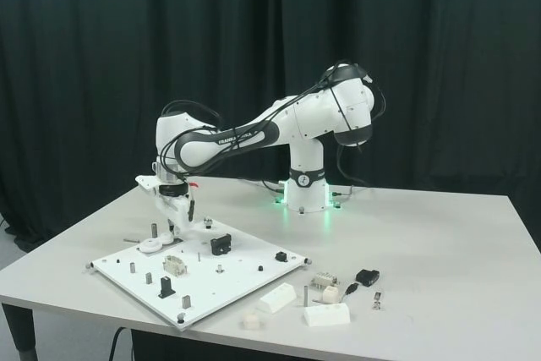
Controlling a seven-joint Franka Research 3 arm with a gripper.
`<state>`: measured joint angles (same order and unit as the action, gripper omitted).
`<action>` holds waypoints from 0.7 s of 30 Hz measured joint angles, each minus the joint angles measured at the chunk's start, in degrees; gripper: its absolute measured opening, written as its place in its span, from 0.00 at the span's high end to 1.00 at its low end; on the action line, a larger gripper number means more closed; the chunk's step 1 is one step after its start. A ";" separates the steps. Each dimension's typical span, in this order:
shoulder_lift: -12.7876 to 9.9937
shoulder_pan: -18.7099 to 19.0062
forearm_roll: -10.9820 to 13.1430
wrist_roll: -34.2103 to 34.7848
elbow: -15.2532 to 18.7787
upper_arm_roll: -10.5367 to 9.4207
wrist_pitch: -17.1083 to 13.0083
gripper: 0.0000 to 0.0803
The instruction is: Remove small gear.
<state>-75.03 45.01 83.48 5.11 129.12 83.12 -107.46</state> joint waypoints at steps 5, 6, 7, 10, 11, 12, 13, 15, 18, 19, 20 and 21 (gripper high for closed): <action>0.00 0.05 -0.12 -5.89 0.00 0.03 -0.01 0.83; 0.00 0.06 -0.13 -7.65 0.00 0.04 -0.01 0.83; 0.00 0.06 -0.15 -9.26 0.00 0.04 -0.01 0.83; 0.00 0.06 -0.18 -13.32 0.00 0.05 -0.01 0.83; 0.00 0.06 -0.19 -14.01 0.00 0.06 -0.01 0.83; 0.00 0.06 -0.20 -14.29 0.00 0.06 -0.01 0.83; 0.00 0.06 -0.21 -14.31 0.00 0.07 -0.01 0.83; 0.00 0.06 -0.21 -14.12 0.00 0.08 -0.01 0.83; 0.00 0.06 -0.20 -11.49 0.02 0.10 -0.01 0.83; 0.00 0.06 -0.20 -10.07 0.02 0.10 -0.01 0.83; 0.00 0.07 -0.20 -8.69 0.02 0.11 -0.01 0.83; 0.00 0.07 -0.20 -7.42 0.02 0.11 -0.01 0.83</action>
<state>-75.03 45.08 83.28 -2.31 129.14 83.23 -107.46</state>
